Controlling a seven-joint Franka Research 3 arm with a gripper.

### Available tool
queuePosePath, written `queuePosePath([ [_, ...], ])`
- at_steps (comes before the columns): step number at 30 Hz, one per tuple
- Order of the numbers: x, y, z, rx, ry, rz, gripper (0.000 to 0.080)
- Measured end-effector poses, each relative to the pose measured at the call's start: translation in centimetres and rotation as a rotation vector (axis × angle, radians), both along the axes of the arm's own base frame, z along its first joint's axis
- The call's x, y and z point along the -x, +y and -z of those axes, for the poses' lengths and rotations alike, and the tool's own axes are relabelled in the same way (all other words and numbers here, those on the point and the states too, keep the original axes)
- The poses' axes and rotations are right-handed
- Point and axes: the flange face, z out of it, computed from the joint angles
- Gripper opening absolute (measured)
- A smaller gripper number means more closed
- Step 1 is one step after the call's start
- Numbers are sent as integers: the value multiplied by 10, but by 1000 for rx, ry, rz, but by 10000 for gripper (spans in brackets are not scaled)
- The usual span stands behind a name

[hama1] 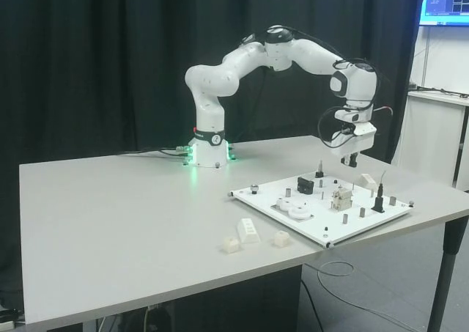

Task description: Place D-SUB.

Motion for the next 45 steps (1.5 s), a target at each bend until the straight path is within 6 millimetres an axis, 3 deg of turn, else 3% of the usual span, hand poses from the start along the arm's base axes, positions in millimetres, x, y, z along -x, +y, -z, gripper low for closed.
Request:
queuePosePath([
  [25, 40, 49, 53, 20, 20, 29, 155],
  [45, 47, 57, 60, 30, 6, 53, 155],
])
